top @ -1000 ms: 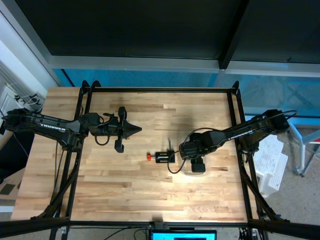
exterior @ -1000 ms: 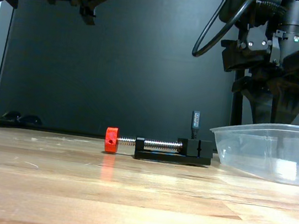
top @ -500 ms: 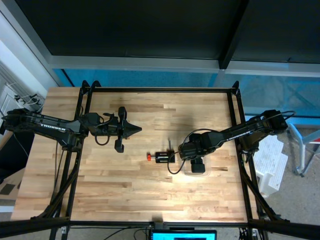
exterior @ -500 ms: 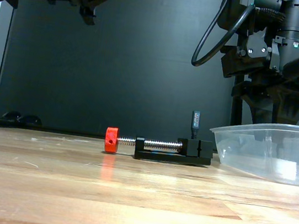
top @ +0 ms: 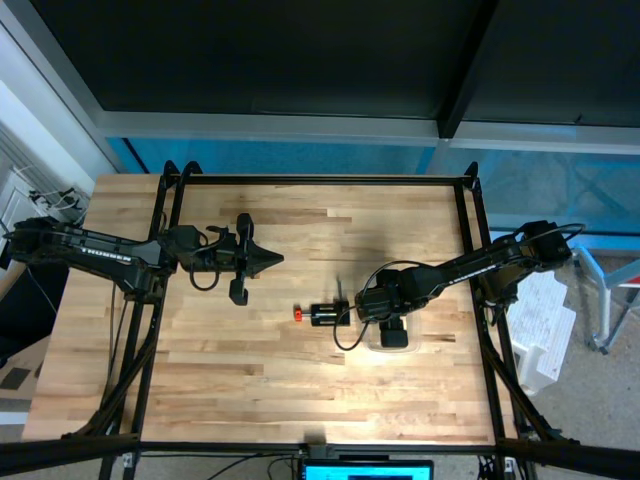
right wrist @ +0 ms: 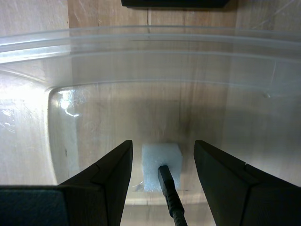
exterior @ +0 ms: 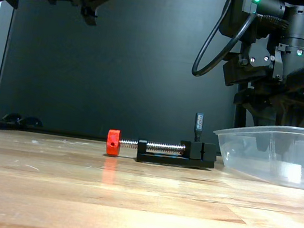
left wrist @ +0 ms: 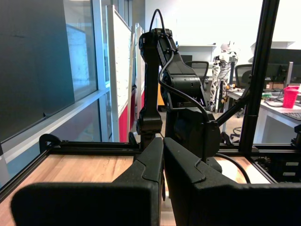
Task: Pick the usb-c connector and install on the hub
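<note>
Biggest worry for me: the right gripper [right wrist: 162, 145] hangs over the clear tray [right wrist: 150, 42] with its jaws spread wide on either side of the little white foam block [right wrist: 162, 157] that the usb-c connector [right wrist: 165, 178] looks stuck into. As far as I can see they're touching neither one. If it closes at that height, I reckon it pinches the foam rather than the plug. Then the whole block lifts with it, or the plug ends up crooked and won't line up with the hub [exterior: 176, 151]. The tray looks light too, so a jaw clipping its wall could shove it into the hub, which sits on the worktop [exterior: 128, 201] just beside the tray. The left gripper [left wrist: 163, 157] is parked up in the air well away from the tray, out past the hub, with its jaws pressed together and nothing in them.
</note>
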### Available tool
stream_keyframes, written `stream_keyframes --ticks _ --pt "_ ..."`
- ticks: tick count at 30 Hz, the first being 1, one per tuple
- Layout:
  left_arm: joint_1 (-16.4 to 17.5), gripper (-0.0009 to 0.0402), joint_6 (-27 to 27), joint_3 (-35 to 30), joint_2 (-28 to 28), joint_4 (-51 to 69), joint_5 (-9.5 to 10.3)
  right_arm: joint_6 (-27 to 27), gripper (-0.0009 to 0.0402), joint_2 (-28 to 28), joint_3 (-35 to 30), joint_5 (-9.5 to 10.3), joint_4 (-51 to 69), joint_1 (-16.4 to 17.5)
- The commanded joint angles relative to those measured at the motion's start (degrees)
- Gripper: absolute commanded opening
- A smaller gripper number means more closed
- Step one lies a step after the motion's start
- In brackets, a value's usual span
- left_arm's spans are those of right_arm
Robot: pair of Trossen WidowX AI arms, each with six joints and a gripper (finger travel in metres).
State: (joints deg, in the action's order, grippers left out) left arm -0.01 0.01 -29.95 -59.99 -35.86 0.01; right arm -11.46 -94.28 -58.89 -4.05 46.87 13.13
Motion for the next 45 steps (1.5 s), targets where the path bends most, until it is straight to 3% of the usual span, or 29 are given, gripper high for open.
stream_keyframes --ticks 1,45 --pt "0.02 0.0 0.0 0.0 0.0 0.0 0.0 -0.07 0.0181 -0.02 0.09 0.04 -0.17 0.04" --pt "0.0 0.0 0.0 0.0 0.0 0.02 0.0 -0.07 0.0181 -0.02 2.14 0.0 -4.11 0.26"
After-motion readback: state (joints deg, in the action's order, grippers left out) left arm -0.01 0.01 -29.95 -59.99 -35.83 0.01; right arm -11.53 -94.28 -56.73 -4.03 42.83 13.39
